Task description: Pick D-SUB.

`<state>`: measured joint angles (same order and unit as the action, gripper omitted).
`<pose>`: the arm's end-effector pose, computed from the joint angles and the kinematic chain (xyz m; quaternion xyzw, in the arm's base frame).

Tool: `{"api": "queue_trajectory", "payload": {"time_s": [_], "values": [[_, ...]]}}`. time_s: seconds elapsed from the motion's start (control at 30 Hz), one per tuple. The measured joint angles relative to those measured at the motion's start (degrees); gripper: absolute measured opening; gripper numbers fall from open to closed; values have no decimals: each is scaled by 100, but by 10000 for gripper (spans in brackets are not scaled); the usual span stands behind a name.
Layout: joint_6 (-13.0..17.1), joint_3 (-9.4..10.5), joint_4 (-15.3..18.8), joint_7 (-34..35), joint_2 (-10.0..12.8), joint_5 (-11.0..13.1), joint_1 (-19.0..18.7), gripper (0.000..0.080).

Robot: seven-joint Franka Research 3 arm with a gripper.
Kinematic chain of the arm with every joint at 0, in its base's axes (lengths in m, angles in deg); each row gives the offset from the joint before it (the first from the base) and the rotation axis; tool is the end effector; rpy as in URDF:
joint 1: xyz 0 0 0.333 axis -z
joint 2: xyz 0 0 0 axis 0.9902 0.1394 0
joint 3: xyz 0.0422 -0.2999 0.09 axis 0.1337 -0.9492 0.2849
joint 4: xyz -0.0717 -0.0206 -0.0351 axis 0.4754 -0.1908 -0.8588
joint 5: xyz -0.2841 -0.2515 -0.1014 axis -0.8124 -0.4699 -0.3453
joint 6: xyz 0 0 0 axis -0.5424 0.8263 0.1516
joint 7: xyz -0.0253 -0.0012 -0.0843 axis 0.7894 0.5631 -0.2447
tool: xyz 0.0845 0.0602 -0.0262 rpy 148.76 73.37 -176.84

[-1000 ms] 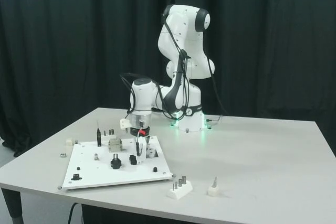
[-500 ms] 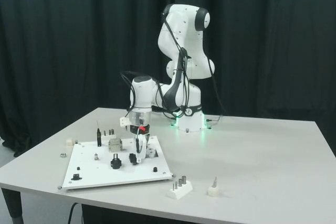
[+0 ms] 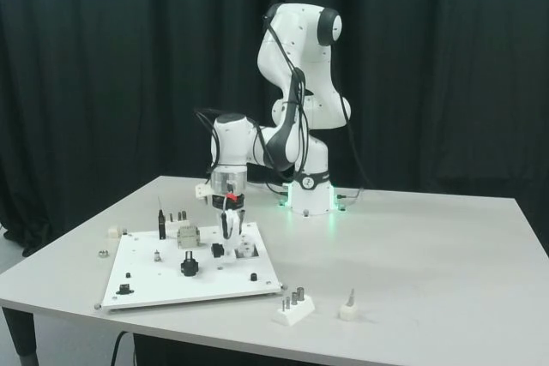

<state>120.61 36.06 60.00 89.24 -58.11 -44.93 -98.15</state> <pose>0.5040 -0.1141 0.2333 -0.5733 0.8175 -0.0499 0.0240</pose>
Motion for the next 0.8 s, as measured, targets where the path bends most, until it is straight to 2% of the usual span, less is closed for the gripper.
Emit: {"api": "queue_trajectory", "payload": {"time_s": [0.8], "values": [[-88,-68,-6,-13,-73,-2,0,381]]}}
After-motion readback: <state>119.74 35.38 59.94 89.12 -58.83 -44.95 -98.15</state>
